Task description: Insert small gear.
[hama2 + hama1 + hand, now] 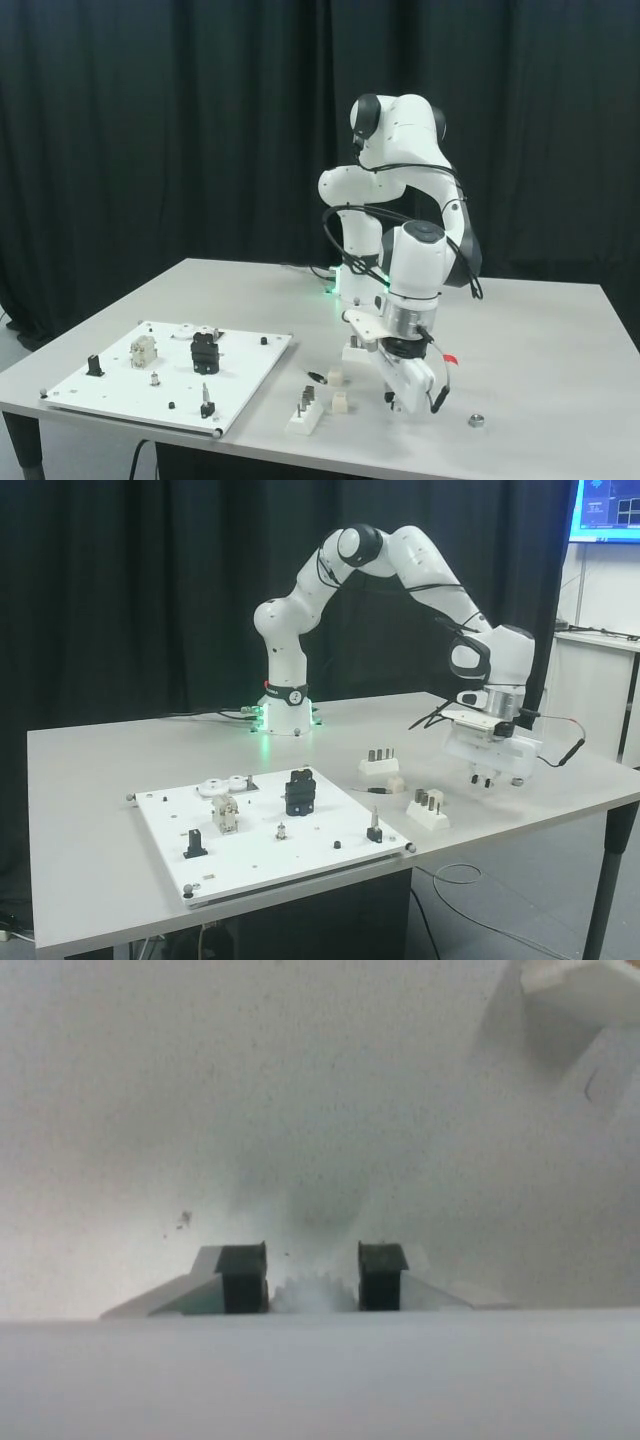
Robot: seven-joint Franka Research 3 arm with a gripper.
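In the wrist view my gripper [312,1278] is shut on a small white toothed gear [312,1294], held between the two black fingertips [243,1276] with only its toothed rim showing. The grey table lies close below. From the first room view the gripper [487,778] hangs low over the table's right side, to the right of the white assembly board [300,855]. The second room view shows the gripper [392,398] near the table's front edge. The gear itself is too small to make out in either room view.
Two white holders with pegs [380,765] [428,810] stand between board and gripper. A white holder [585,988] shows at the wrist picture's corner. Small white blocks [340,402], a peg holder [305,412] and a nut [477,421] lie near the gripper. Black and grey fixtures [300,792] stand on the board.
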